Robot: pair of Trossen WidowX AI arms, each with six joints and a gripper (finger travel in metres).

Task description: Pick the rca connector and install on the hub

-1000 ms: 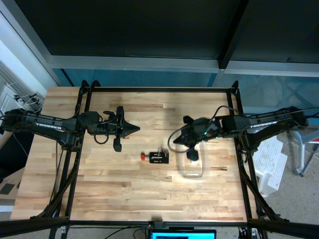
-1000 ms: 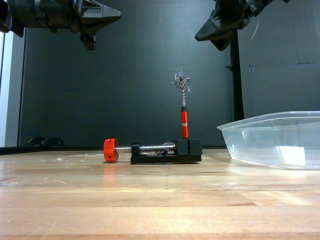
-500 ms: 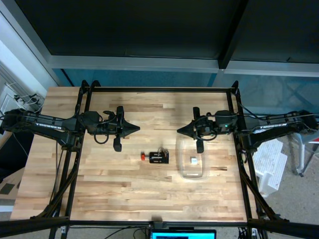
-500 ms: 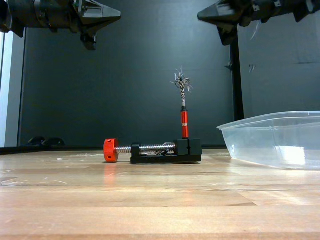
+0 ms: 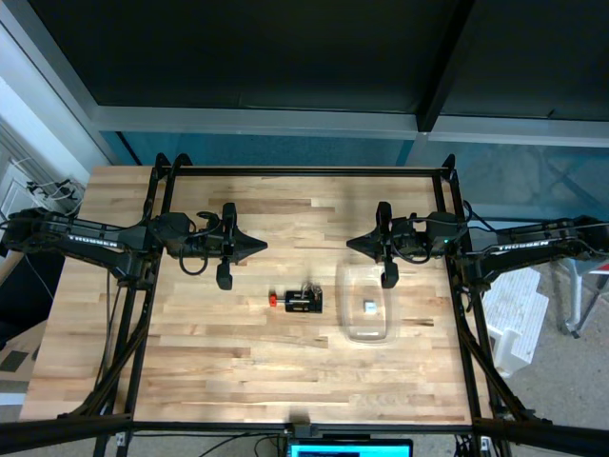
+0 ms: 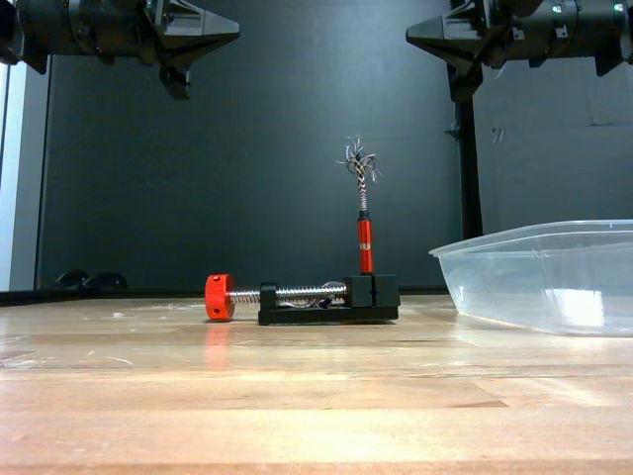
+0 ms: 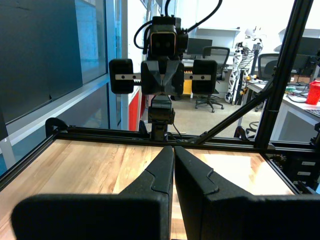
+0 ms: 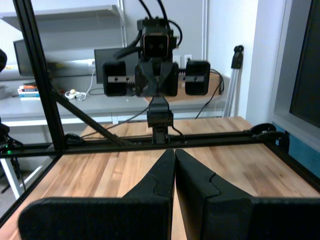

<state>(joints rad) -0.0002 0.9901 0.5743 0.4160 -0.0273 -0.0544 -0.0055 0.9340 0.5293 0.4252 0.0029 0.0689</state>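
While both arms hang high above the table, you can see the left gripper (image 5: 263, 246) with its fingers pressed together on nothing, pointing inward from the left. The right gripper (image 5: 350, 244) is likewise closed and empty, facing it from the right. Your rca connector (image 6: 365, 245) stands upright on the right-hand end of the hub (image 6: 326, 297), its red sleeve topped by a frayed braid, and the hub lies on the wood below and between the two grippers, near the clear tray (image 6: 514, 272), where a small white cube (image 5: 368, 306) rests inside.
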